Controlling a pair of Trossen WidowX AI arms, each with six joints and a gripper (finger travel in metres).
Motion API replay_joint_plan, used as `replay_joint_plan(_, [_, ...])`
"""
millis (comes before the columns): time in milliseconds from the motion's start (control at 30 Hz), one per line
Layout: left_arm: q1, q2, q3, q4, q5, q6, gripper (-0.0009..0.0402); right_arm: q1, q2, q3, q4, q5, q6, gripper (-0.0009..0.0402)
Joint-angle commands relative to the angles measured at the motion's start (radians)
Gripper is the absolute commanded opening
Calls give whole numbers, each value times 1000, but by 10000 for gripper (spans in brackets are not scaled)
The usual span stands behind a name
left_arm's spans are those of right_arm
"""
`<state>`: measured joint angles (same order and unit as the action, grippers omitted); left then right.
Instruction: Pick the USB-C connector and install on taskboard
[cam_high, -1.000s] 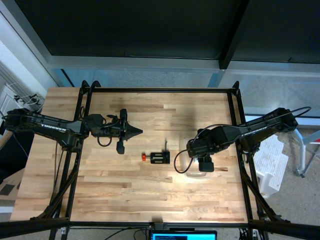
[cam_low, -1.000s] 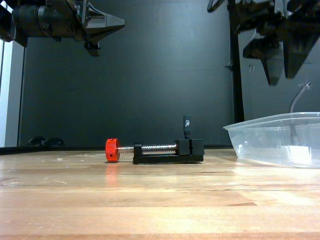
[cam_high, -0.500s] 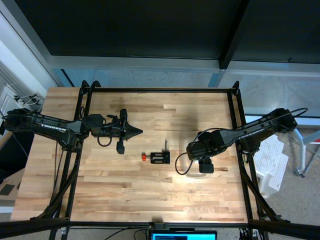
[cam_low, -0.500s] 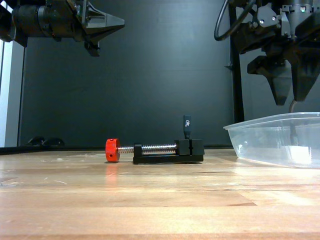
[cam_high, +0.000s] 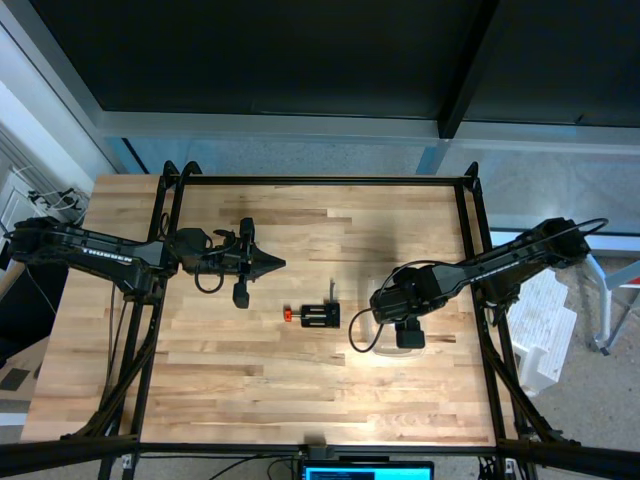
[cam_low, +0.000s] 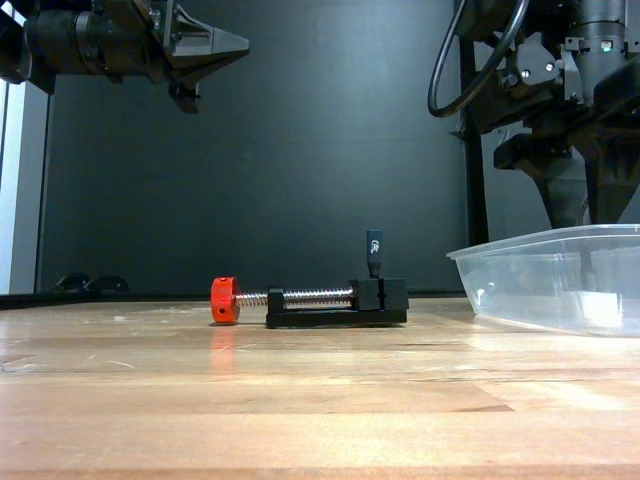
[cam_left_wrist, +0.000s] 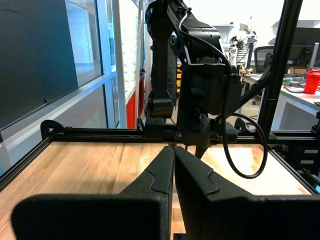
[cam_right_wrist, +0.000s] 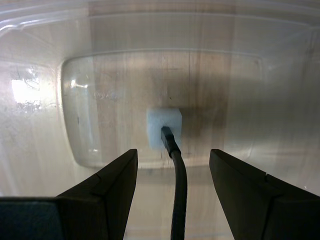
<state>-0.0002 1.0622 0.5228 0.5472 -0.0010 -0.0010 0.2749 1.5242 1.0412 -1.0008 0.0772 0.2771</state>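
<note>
Plastic tray (cam_low: 520, 275) near the surface's (cam_high: 250, 380) right edge holds the plug (cam_right_wrist: 169, 140), so the right claw (cam_right_wrist: 173, 152) hangs spread apart above it. Left claw (cam_left_wrist: 173, 152), pressed together, idles near the left edge.

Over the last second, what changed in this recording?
The right pincer came down over the tray. Its open tips now reach rim level, with the connector below and between them, not gripped. Nothing was taken or let go. The left pincer, shut, stayed parked high at the left. The taskboard did not move.
</note>
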Motion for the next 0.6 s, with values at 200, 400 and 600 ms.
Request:
replay_joint_plan(200, [0, 0, 0, 0, 0, 0, 0, -2, 5, -34, 49, 0, -6, 199])
replay_joint_plan(400, [0, 0, 0, 0, 0, 0, 0, -2, 5, -60, 71, 0, -5, 200])
replay_joint_plan(600, [0, 0, 0, 0, 0, 0, 0, -2, 5, -73, 79, 0, -8, 196])
